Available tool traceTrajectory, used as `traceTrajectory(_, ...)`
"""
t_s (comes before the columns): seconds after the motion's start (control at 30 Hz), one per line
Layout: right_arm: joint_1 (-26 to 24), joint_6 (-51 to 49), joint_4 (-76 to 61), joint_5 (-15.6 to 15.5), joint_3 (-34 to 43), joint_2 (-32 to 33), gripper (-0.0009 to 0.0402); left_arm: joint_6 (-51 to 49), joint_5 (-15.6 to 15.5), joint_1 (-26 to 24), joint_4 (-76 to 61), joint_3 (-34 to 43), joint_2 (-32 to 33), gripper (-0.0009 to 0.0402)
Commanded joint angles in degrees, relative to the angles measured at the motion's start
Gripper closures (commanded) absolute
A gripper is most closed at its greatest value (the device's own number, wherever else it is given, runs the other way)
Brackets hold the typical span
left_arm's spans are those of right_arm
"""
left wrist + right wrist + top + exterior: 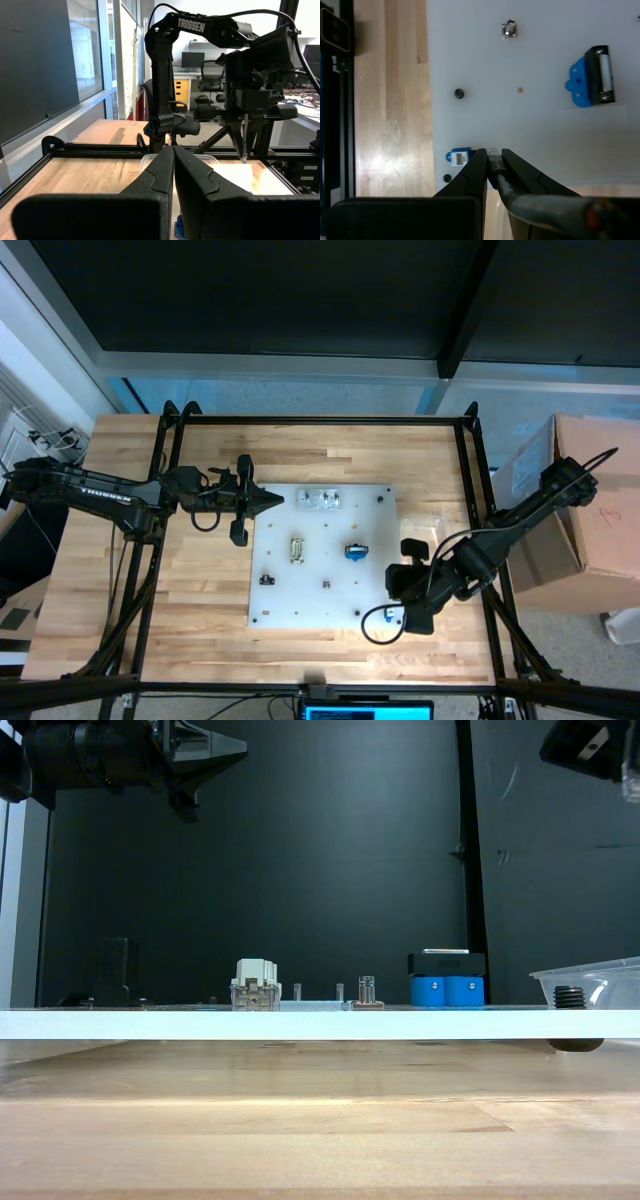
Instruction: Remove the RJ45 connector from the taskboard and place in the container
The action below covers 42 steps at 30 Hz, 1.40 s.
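Wood table [110, 570] w/ a white board [310, 590] in the middle; dark wall behind in the low view.

Right gripper [490, 155] hangs over the board's near right corner, well above it per the low view. Its fingers are clamped on the RJ45 connector [492, 151]. The clear tip pokes out btwn the fingertips, and the black cable [520, 200] runs back along the gripper. The connector is held in the air, clear of its seat. That seat is the blue jack [459, 157], which shows just beside the connector in the right wrist view w/ its opening bare.

Container [432, 526], a clear tub, sits on the table just beside the board's right edge, farther back than the right gripper.

Left gripper [272, 500] is at the board's far left edge, also raised high in the low view. Its 2 fingers are pressed together w/ nothing btwn them, pointing across toward the right arm.

Also on the board: 1 blue-and-black D-sub [592, 75] and 1 beige connector [296, 550], well apart from each other. A cardboard box [600, 510] stands off the table's right side.
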Motion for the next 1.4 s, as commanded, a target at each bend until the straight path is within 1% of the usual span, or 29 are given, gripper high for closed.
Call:
traceTrajectory(0.03, -1.7, 0.6, -1.8, -0.6, 0.0, -1.3, 0.0393, 0.0, 0.0, 0.0, 0.0, 0.0, 0.0, 0.0393)
traceTrajectory(0.13, -5.7, 1.4, -3.3, -3.3, -1.3, -3.8, 0.0393, 0.0, 0.0, 0.0, 0.0, 0.0, 0.0, 0.0393)
traceTrajectory(0.17, -7.4, 1.4, -3.6, -3.7, -2.1, -4.9, 0.0393, 0.0, 0.0, 0.0, 0.0, 0.0, 0.0, 0.0393)
traceTrajectory(0.4, -18.5, -6.5, -5.1, -4.0, -8.8, -13.5, 0.0393, 0.0, 0.0, 0.0, 0.0, 0.0, 0.0, 0.0393)
traceTrajectory(0.47, -21.9, -9.5, -6.1, -4.7, -10.4, -15.6, 0.0393, 0.0, 0.0, 0.0, 0.0, 0.0, 0.0, 0.0393)
traceTrajectory(0.57, -26.3, -13.0, -8.4, -4.7, -12.2, -17.7, 0.0393, 0.0, 0.0, 0.0, 0.0, 0.0, 0.0, 0.0393)
traceTrajectory(0.87, -37.3, -21.9, -11.2, -4.8, -14.0, -19.7, 0.0393, 0.0, 0.0, 0.0, 0.0, 0.0, 0.0, 0.0393)
traceTrajectory(1.17, -50.6, -27.7, -11.5, -4.9, -16.5, -19.8, 0.0393, 0.0, 0.0, 0.0, 0.0, 0.0, 0.0, 0.0393)
traceTrajectory(1.3, -55.5, -28.7, -11.5, -7.2, -17.9, -19.8, 0.0393, 0.0, 0.0, 0.0, 0.0, 0.0, 0.0, 0.0393)
traceTrajectory(1.4, -58.0, -28.9, -11.5, -7.4, -19.7, -19.8, 0.0393, 0.0, 0.0, 0.0, 0.0, 0.0, 0.0, 0.0393)
